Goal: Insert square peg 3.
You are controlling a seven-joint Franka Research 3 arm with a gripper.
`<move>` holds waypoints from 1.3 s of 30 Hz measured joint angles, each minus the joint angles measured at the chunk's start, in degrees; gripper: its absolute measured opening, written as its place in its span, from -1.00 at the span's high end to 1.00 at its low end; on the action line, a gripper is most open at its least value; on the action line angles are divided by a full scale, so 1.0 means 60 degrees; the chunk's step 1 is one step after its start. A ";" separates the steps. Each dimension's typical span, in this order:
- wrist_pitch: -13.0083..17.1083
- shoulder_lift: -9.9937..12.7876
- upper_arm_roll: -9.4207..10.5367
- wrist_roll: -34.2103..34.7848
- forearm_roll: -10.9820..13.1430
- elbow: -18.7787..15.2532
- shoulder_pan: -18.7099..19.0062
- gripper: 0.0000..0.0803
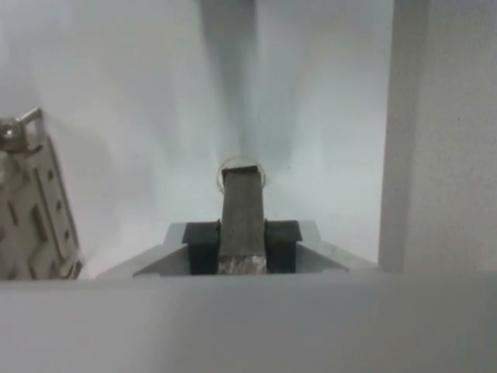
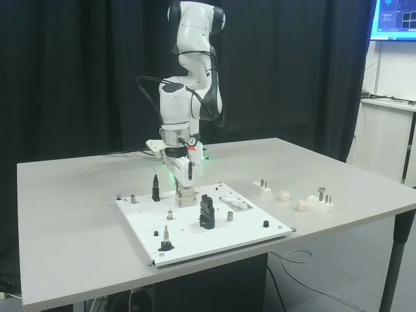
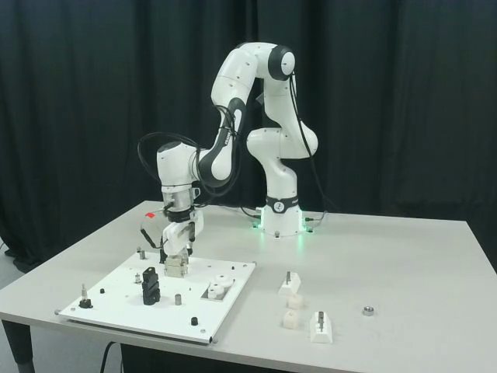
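Presently the white arm's two-fingered gripper [image 1: 243, 241] is clamped on a dark grey square-section metal peg [image 1: 243, 221], held upright directly over a small grey block fixture [image 2: 185, 199] on the flat white square board [image 2: 253, 234]. Whether the peg tip touches the fixture cannot be told.

In the wrist view, the square peg [image 1: 243, 221] has its lower tip lost in blur where it meets the white board [image 1: 155, 116]. At nine o'clock, a perforated metal fixture [image 1: 35, 210] is cut by the edge.
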 joint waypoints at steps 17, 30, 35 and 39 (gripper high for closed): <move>0.0083 0.0030 -0.0015 0.0000 0.0083 -0.0001 0.0000 0.71; 0.0083 0.0027 -0.0044 -0.0077 0.0083 -0.0004 0.0001 0.71; 0.0085 0.0028 -0.0083 -0.0083 0.0083 -0.0004 0.0001 0.71; 0.0129 0.0043 -0.0103 -0.0095 0.0083 -0.0006 0.0000 0.71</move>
